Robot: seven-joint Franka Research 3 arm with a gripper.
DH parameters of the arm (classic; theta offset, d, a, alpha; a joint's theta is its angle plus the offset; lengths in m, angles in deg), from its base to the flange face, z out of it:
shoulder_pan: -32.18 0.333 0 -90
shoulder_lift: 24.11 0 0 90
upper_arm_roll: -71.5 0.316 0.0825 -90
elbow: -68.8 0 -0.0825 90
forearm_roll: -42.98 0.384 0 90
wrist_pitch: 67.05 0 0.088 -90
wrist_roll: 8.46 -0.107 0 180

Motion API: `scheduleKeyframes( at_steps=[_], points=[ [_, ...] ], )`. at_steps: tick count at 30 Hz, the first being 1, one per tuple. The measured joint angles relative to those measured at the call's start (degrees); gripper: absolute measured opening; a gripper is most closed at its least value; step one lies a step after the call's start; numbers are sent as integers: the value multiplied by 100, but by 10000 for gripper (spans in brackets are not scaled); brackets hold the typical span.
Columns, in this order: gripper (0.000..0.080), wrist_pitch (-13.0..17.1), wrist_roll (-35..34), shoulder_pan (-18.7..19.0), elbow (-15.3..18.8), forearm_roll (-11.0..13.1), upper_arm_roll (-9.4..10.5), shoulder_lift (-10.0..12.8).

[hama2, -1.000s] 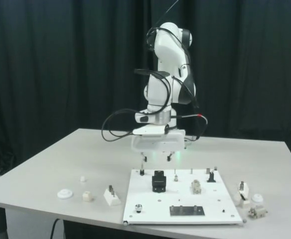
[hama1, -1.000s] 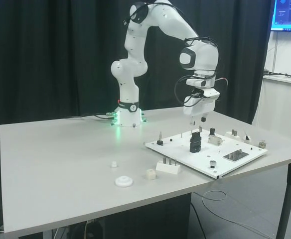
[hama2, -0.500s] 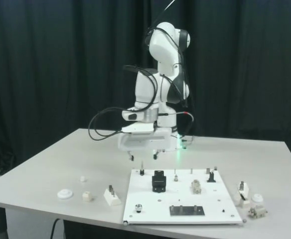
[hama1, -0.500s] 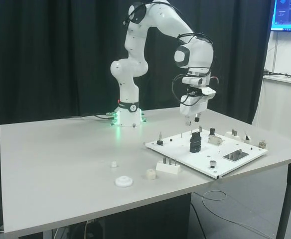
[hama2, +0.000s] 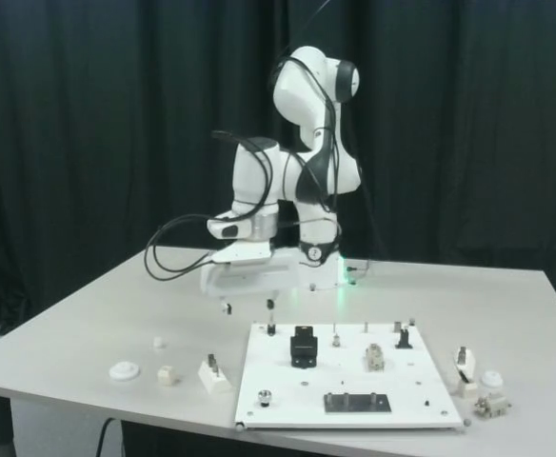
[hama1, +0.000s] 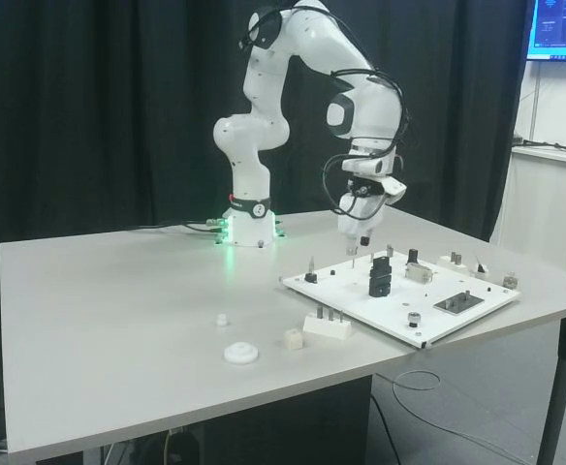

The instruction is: Pick square peg 2.

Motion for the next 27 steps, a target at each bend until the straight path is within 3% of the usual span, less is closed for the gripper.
scheduleKeyframes(
  at_steps=[12,27],
  points=[
    [800,17,735,-332,-422,108,12,542],
    [800,22,1531,-632,-738,652,28,1091]
  ],
)
